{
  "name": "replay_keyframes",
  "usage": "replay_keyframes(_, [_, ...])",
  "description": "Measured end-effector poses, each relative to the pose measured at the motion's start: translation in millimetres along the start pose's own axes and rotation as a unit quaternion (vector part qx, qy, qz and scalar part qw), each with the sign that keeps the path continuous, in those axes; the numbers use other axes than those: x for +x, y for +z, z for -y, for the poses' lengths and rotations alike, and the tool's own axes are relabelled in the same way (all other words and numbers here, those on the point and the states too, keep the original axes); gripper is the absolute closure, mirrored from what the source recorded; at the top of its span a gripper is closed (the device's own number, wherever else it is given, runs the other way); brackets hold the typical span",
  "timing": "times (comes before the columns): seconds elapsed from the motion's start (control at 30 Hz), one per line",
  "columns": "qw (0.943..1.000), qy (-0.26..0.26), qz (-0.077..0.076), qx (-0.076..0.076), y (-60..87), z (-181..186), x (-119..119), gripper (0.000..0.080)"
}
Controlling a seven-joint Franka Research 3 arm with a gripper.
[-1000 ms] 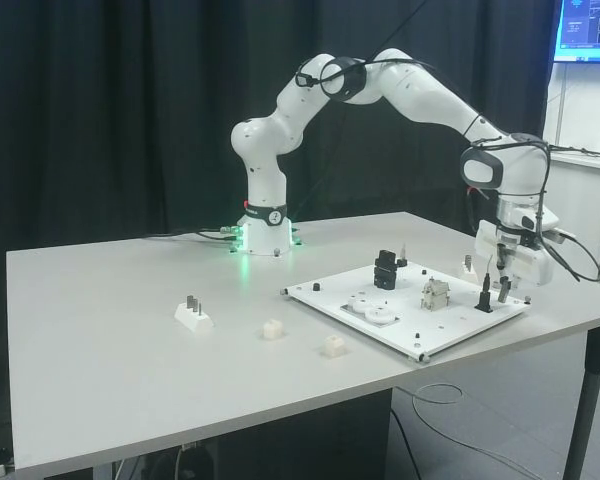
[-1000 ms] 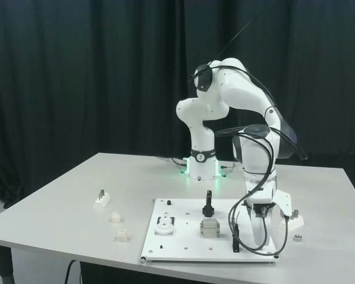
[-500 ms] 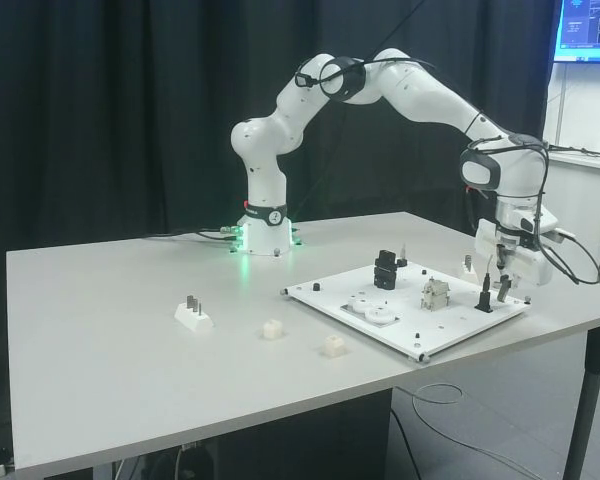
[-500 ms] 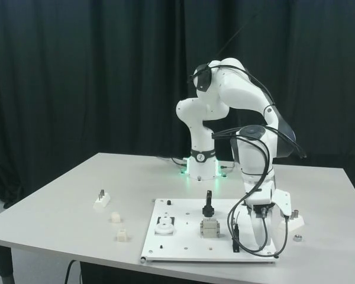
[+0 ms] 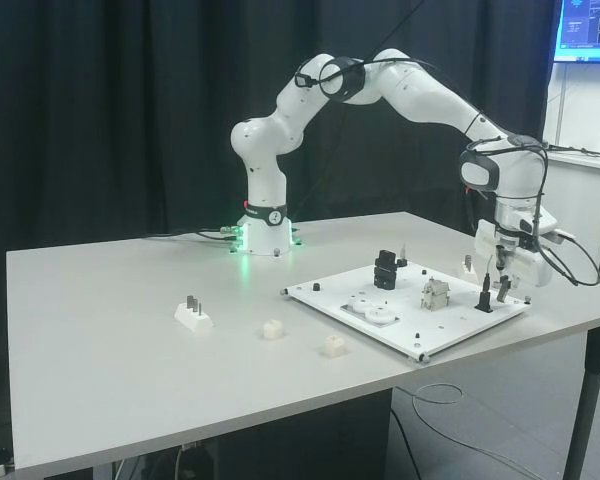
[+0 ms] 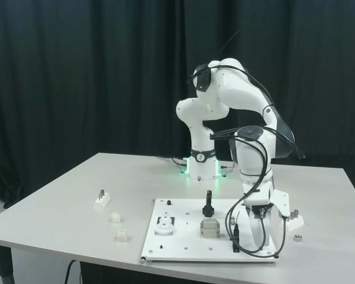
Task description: Insert square peg 4.
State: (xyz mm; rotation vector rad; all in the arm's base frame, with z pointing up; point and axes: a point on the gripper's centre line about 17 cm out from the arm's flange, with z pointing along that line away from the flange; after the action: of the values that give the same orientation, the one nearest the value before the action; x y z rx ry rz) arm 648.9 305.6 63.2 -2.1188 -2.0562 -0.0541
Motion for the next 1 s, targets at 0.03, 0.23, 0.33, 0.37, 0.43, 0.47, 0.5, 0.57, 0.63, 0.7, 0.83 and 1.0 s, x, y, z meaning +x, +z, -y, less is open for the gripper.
replay_keyframes(0.03, [1.0,0.001,-0.001,0.0,-0.1,-0.4,-0.6,0.0652])
replay_keyframes(0.23, [0.9999,0.008,-0.008,0.002,-0.7,-1.5,-1.4,0.0652])
replay_keyframes(0.33, [0.9999,0.01,-0.013,0.002,-0.9,-2.0,-1.6,0.0652])
replay_keyframes(0.37, [0.9998,0.011,-0.014,0.003,-1.0,-2.2,-1.7,0.0652])
replay_keyframes(0.43, [0.9998,0.013,-0.017,0.003,-1.0,-2.5,-1.7,0.0652])
replay_keyframes(0.47, [0.9997,0.014,-0.019,0.004,-1.1,-2.6,-1.7,0.0652])
replay_keyframes(0.5, [0.9997,0.014,-0.02,0.004,-1.1,-2.7,-1.7,0.0652])
replay_keyframes(0.57, [0.9996,0.016,-0.022,0.005,-1.2,-2.9,-1.7,0.0652])
replay_keyframes(0.63, [0.9995,0.018,-0.024,0.005,-1.2,-3.1,-1.7,0.0652])
replay_keyframes(0.7, [0.9995,0.019,-0.025,0.006,-1.2,-3.2,-1.6,0.0652])
replay_keyframes(0.83, [0.9994,0.019,-0.028,0.006,-1.3,-3.2,-1.5,0.0652])
replay_keyframes(1.0, [0.9994,0.019,-0.03,0.007,-1.4,-3.2,-1.4,0.0652])
